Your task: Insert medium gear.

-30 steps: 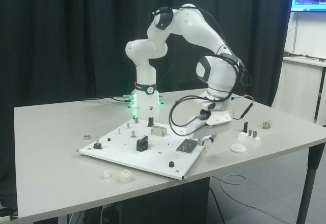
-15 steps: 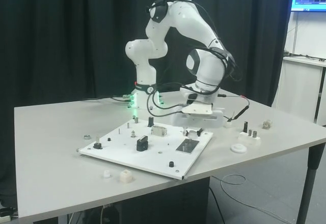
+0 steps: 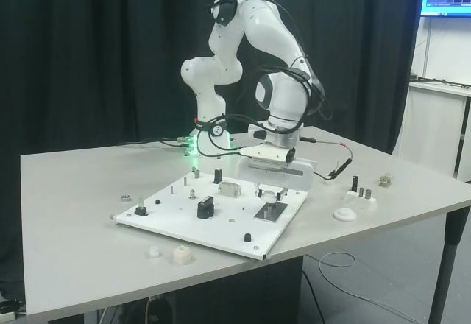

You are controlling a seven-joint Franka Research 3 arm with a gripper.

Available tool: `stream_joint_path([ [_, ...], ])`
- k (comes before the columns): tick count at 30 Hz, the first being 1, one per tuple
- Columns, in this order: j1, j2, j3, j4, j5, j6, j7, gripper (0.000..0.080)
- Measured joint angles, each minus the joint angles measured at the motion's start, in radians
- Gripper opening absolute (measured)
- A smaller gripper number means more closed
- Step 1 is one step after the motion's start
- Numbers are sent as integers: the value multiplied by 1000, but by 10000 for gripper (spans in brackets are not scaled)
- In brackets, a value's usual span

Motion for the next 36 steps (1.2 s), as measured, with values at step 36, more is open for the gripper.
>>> stream_joint_path([
  [36,-8,-58,0,-167,142,245,90,400],
])
